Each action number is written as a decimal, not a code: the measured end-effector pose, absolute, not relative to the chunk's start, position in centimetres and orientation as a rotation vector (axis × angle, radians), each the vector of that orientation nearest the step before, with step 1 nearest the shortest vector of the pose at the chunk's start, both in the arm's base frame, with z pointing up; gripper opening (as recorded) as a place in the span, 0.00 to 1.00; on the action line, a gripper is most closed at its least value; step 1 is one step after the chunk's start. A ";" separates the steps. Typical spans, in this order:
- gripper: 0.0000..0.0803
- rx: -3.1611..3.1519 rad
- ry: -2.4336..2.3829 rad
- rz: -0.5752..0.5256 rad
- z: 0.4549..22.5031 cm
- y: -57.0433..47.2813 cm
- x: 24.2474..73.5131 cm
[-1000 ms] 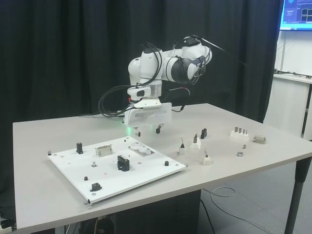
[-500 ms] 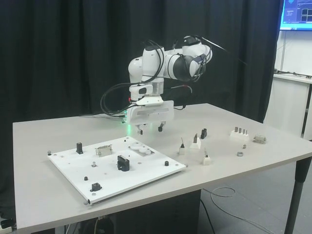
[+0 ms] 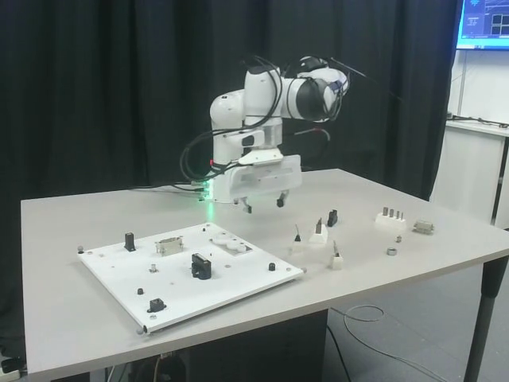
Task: Pick Ethernet.
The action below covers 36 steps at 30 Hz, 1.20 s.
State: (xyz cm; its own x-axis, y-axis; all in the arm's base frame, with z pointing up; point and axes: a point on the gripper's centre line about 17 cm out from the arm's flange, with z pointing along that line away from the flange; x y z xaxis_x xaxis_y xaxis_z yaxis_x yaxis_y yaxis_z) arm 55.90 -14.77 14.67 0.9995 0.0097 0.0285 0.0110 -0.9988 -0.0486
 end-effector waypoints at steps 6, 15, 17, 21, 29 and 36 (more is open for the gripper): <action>1.00 -3.074 0.007 -0.048 15.4 -12.3 57.5; 1.00 -3.054 0.039 -0.044 16.5 -8.2 59.6; 1.00 -3.051 0.049 -0.045 16.7 -7.2 60.0; 1.00 -3.042 0.093 -0.047 17.1 -5.4 60.7; 1.00 -3.021 0.202 -0.071 17.4 -2.8 62.0; 1.00 -2.988 0.350 -0.110 16.8 -1.5 63.2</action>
State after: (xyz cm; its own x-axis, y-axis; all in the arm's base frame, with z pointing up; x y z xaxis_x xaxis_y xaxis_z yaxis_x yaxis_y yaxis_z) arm 63.21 -1.45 16.77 0.9704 -0.2347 0.0567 -0.2252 -0.9644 -0.1387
